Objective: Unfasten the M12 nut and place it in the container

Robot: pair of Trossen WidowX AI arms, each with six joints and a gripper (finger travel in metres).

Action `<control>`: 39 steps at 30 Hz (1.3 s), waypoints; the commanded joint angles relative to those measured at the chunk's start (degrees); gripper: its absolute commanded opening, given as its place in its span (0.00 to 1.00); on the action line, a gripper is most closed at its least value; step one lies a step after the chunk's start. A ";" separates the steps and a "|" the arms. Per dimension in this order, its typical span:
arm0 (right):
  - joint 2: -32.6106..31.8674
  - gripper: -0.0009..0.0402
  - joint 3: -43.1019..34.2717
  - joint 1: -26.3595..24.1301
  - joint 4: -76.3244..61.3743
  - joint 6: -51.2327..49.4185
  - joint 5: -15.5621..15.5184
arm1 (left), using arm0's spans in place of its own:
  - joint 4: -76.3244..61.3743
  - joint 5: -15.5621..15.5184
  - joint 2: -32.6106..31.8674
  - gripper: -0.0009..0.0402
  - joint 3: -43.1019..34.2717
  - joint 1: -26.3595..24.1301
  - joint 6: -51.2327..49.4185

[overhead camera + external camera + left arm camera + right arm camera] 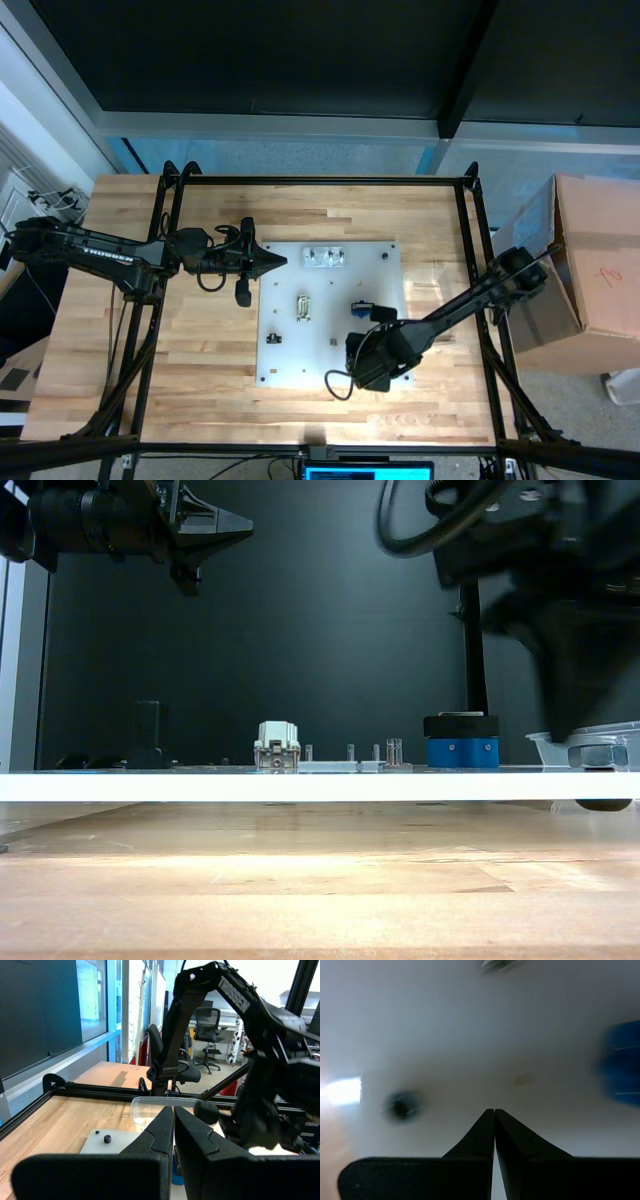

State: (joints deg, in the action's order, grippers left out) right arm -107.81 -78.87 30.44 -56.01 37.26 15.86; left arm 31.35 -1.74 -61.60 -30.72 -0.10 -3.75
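Wood table, white board mid. Right claw low at board's near right edge, clenched on nothing. Nut just beside it, apparently on its stud, not in tray. Left claw clenched, high over board's far left corner. Unscrew + drop-off both left, I reckon.

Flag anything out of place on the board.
Nothing stands out. The nut sits low by the tray, held by neither gripper; on its stud or not, I cannot tell. Right gripper, shut empty, hangs close over it; left gripper, shut, is high over the board's far left edge.
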 commanded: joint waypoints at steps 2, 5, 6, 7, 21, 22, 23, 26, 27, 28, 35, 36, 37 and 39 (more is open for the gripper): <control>1.44 0.02 -0.20 0.09 -0.48 -0.46 -2.84 | -0.02 0.02 0.00 0.02 0.00 0.02 0.00; 1.84 0.02 -0.20 0.04 -0.26 -2.16 -9.38 | 0.00 0.02 0.00 0.02 0.00 0.02 0.00; 2.10 0.02 -0.20 0.02 -0.13 -2.89 -11.93 | -0.02 0.02 0.00 0.02 0.00 0.02 0.00; 2.14 0.02 -0.20 0.02 0.20 -3.78 -14.82 | -0.02 0.02 0.00 0.02 0.00 0.00 0.00; -0.74 0.02 0.11 -0.09 7.32 -3.26 -21.40 | 0.00 0.02 0.00 0.02 0.00 0.02 0.00; -1.20 0.02 0.11 -0.07 7.85 -3.32 -21.33 | 0.00 0.02 0.00 0.02 0.00 0.02 0.00; -1.62 0.02 0.11 -0.09 8.33 -3.34 -21.35 | 0.00 0.02 0.00 0.02 0.00 0.00 0.00; -2.36 0.02 0.13 -0.09 8.81 -3.34 -19.93 | 0.00 0.02 0.00 0.02 0.00 0.00 0.00; -2.36 0.02 0.13 -0.09 8.85 -3.28 -19.87 | 0.00 0.02 0.00 0.02 0.00 0.02 0.00; -2.36 0.02 0.15 -0.11 8.83 -3.26 -19.85 | 0.00 0.02 0.00 0.02 0.00 0.02 0.00; -2.34 0.02 0.42 -0.46 8.41 -3.04 -17.97 | 0.00 0.02 0.00 0.02 0.00 0.00 0.00; -2.34 0.02 0.39 -0.46 8.11 -2.86 -16.70 | 0.00 0.02 0.00 0.02 0.00 0.02 0.00; -2.32 0.02 0.39 -0.46 7.91 -2.56 -16.31 | 0.00 0.02 0.00 0.02 0.00 0.02 0.00; -2.25 0.02 0.42 -0.57 7.87 -2.58 -16.48 | 0.00 0.02 0.00 0.02 0.00 0.00 0.00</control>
State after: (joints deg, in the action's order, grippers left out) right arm -110.13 -78.43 30.04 -48.29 34.63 -0.99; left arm 31.33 -1.72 -61.60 -30.72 -0.10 -3.77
